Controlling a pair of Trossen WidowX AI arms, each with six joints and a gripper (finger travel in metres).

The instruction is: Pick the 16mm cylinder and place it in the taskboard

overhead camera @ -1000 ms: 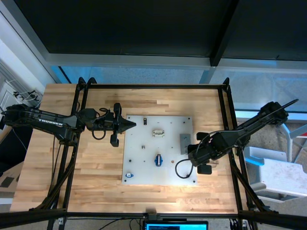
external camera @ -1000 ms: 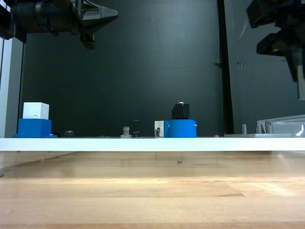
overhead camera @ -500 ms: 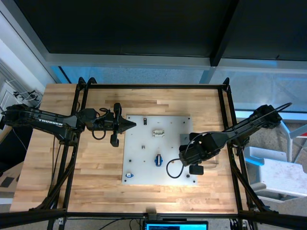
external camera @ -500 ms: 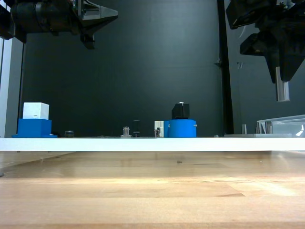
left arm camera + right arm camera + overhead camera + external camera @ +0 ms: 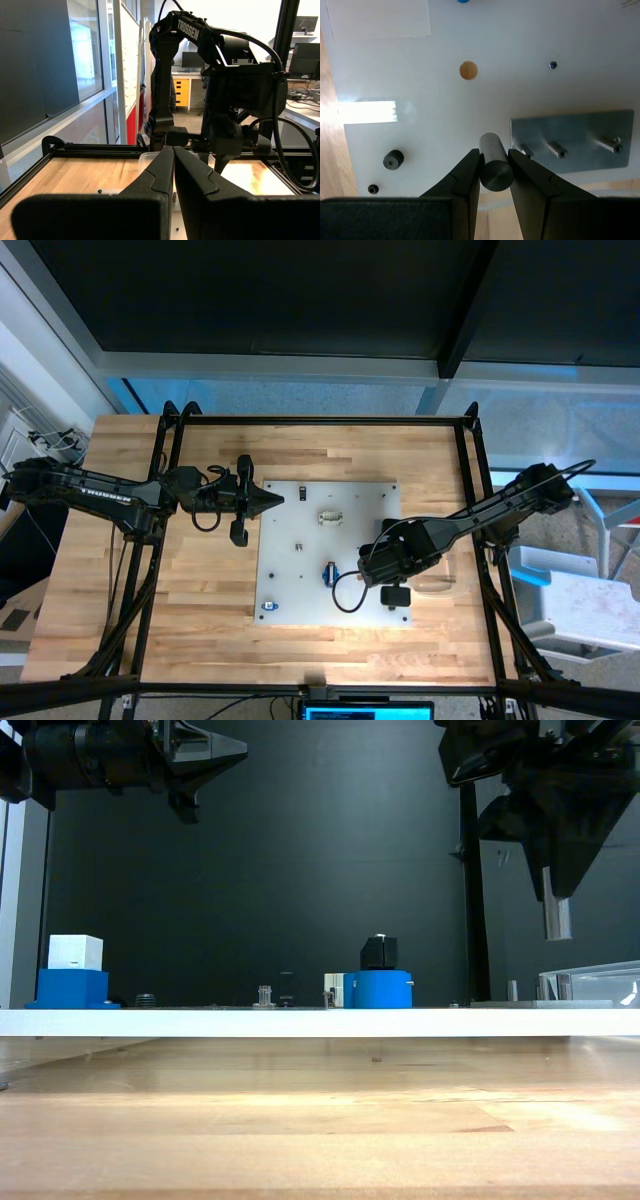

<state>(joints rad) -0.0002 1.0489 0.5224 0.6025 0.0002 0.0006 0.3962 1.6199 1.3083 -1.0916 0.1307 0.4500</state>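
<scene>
The right gripper clamps the cylinder upright above the board, likely ready for insertion. The left gripper, fingers together, hangs parked well away.

Pale butcher-block wooden counter fills middle of high view. Black metal tube frame runs round its edges. Clear plastic tray at right edge of low view. Lit blue screen at bottom centre of high view. White box-shaped bin off counter, lower right. Dark panel across top.
</scene>
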